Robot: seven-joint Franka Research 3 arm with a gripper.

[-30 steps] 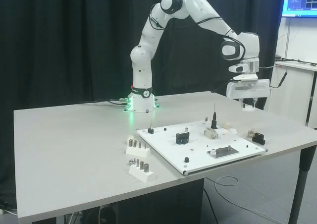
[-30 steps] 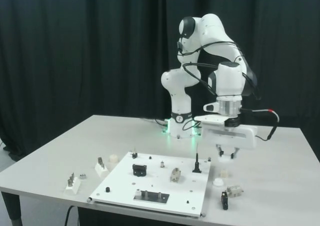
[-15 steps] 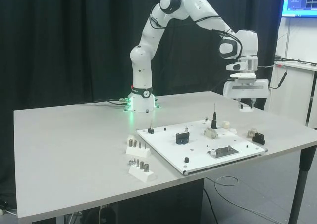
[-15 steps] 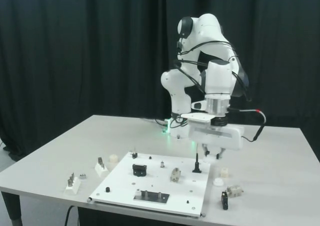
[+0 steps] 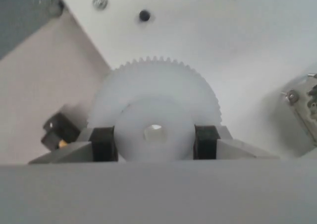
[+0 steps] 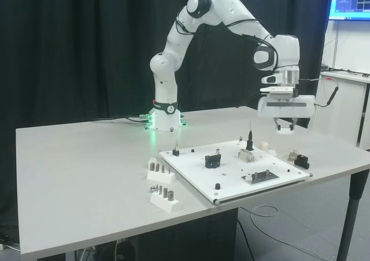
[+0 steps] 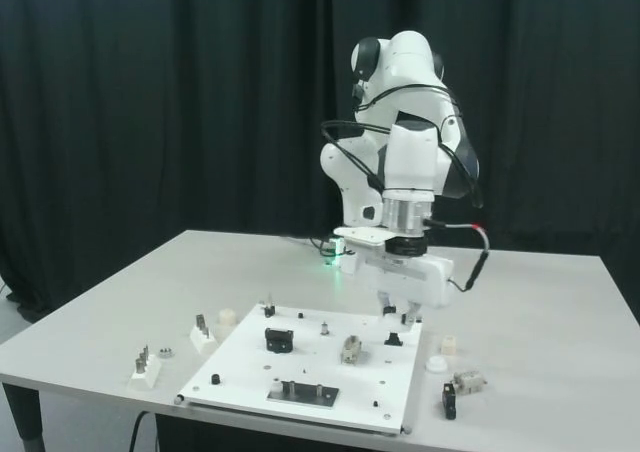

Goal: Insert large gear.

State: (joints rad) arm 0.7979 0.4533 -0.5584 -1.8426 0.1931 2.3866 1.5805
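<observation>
Carrying the gear in our gripper, we are holding it above the near corner of the board. Black pads are pinching the gear's white hub from both sides, jaws closed only as far as the hub lets them. Toothed rim is showing clear above the pads, and the centre hole is facing the wrist camera.

Comparing with a second ago: the gripper is now hanging over the board's far right edge, where earlier it was sitting out past that edge over the bare table. In the second room view the gripper is now above the board's back right corner, having swung in from the loose parts on the table. Height is looking about the same or a bit higher.

So pickup is done and we are in transit. Which peg is the target we cannot tell from here. The next step, we judge, is lining up the hub hole over a shaft before lowering; a slight tilt could jam it.
</observation>
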